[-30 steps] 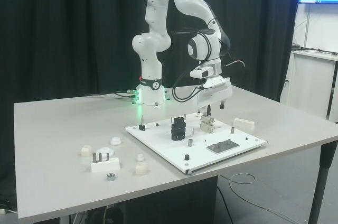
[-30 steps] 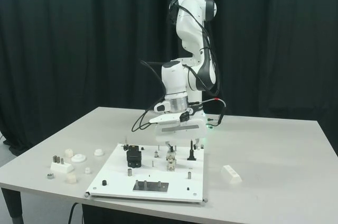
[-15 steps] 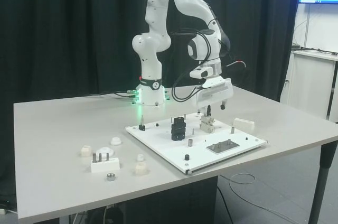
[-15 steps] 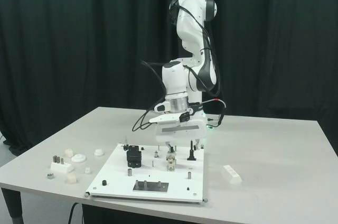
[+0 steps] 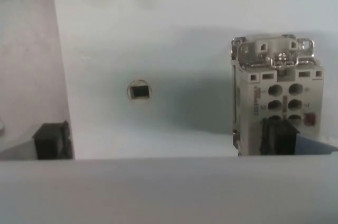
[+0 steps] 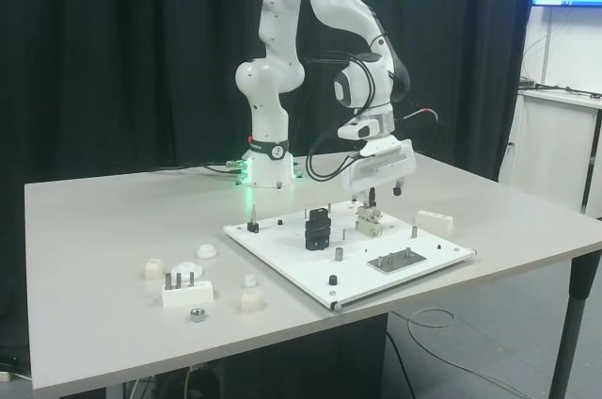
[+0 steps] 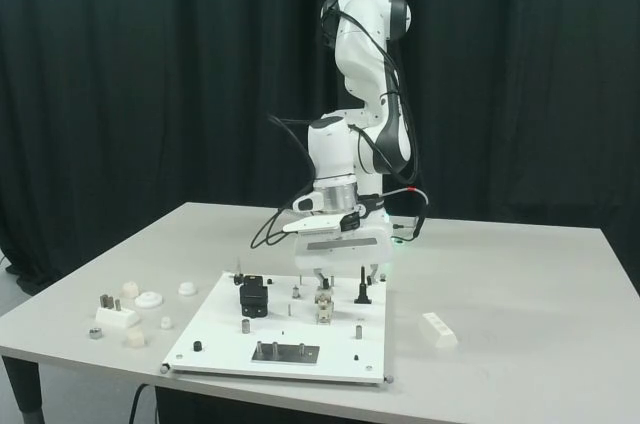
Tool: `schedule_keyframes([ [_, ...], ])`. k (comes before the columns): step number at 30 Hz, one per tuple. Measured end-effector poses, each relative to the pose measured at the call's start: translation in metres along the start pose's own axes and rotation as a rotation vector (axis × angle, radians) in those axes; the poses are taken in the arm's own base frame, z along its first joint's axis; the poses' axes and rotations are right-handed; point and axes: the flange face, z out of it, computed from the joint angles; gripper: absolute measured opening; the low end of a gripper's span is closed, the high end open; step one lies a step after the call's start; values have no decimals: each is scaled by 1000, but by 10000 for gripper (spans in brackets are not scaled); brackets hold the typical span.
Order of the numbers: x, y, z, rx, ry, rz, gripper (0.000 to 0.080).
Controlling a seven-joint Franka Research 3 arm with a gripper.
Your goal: Insert waterproof.
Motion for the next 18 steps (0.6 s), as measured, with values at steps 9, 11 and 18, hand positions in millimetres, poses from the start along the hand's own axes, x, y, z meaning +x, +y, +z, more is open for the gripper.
schedule_keyframes([
  [9,0,0,0,2,5,1,800],
  [11,-1,0,1,3,6,1,800],
  [18,-1,0,1,5,8,3,800],
])
